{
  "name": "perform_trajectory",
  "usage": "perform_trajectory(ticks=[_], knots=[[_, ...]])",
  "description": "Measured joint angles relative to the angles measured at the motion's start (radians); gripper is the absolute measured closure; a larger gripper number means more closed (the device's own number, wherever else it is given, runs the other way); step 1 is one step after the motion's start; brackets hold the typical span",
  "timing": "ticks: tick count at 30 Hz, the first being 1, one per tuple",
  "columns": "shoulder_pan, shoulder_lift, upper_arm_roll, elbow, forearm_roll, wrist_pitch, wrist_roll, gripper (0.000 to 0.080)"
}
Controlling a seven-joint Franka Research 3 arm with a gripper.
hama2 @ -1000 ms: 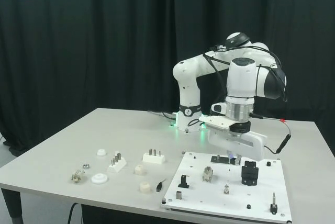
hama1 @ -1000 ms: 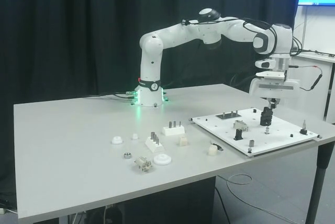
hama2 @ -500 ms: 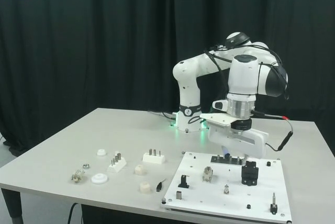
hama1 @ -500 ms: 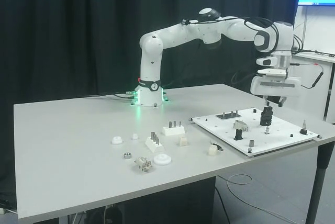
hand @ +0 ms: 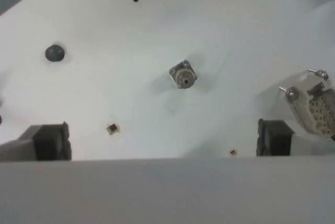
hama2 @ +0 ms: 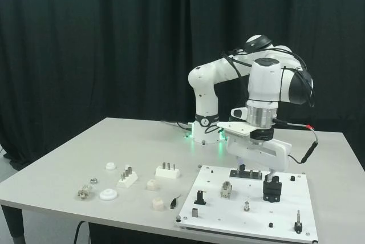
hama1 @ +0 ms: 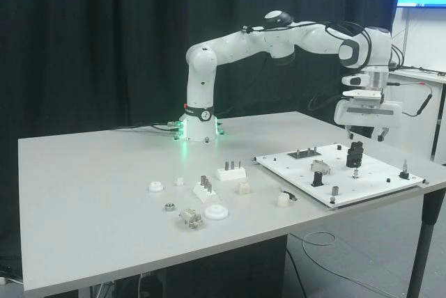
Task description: Pick BNC.
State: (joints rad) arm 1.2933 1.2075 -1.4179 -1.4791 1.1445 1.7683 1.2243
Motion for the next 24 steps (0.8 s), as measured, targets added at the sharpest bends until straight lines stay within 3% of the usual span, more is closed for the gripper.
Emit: perform_trajectory(ticks=[10,24], knots=[[-0.017,0.002,0.007,0.002,0.000,0.012,0.006,0.0008],[-0.050,0.004,0.056,0.004,0.002,0.064,0.010,0.0003]])
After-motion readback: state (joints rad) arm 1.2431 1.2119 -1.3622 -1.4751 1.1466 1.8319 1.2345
